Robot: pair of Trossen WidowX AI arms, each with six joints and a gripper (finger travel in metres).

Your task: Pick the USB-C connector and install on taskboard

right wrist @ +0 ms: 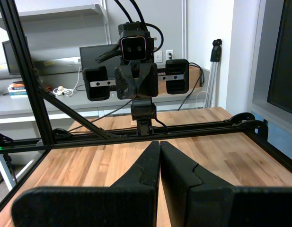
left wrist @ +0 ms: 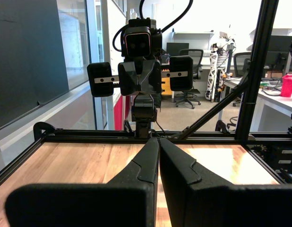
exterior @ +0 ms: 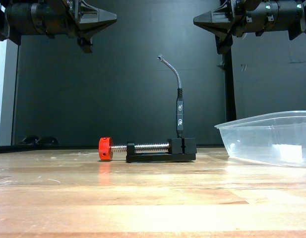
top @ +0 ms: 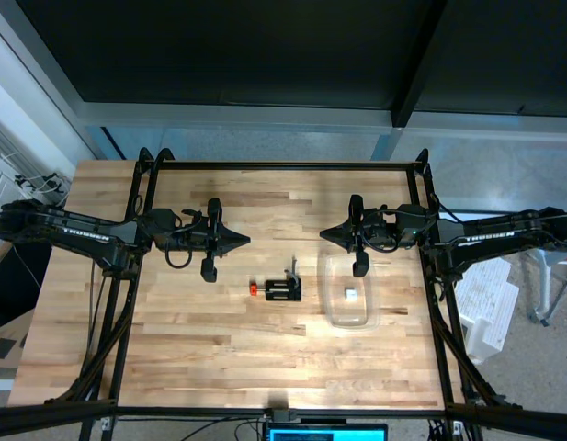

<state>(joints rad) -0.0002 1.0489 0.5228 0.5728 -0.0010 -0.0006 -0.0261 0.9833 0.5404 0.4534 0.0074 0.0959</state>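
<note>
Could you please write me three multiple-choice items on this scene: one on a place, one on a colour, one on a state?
1. Where is the small white square piece? A in the clear plastic tray; B on bare wood; C on the floor.
2. What colour is the knob on the small black rectangular taskboard? A blue; B red-orange; C green.
3. The left gripper and right gripper hang raised, left and right of the taskboard; their fingers are: A both open; B both shut; C one open.
Key: 1A, seen through the tray wall; 2B, low view; 3B, wrist views show fingers touching.
</note>
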